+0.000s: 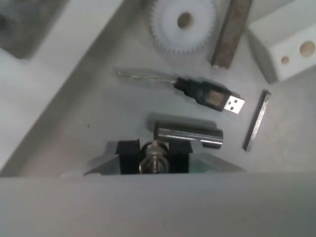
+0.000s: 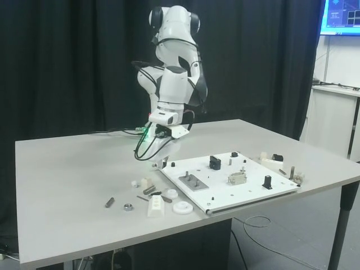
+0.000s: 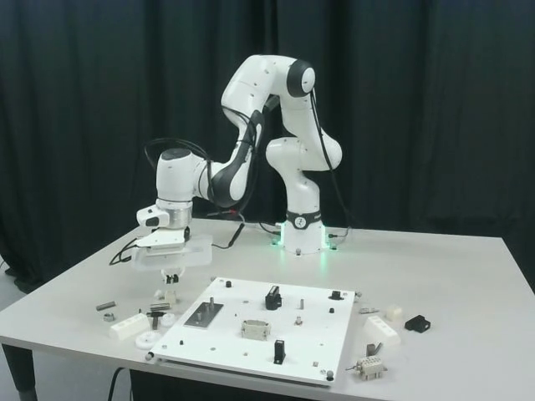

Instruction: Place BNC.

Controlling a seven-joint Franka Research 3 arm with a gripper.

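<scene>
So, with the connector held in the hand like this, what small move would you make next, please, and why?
Probably lift the hand straight up a little before heading to the white board. Its fingers grip the BNC connector low over the grey table, with a metal cylinder and a USB plug lying close by, so sideways travel now could knock them.

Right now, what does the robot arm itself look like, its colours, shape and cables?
The white seven-joint arm has rounded, glossy segments with black bands at the joints. Its round base shows a green glow low down. Black cables loop from the wrist area. The two-fingered gripper has black fingertip pads under a white housing.
</scene>
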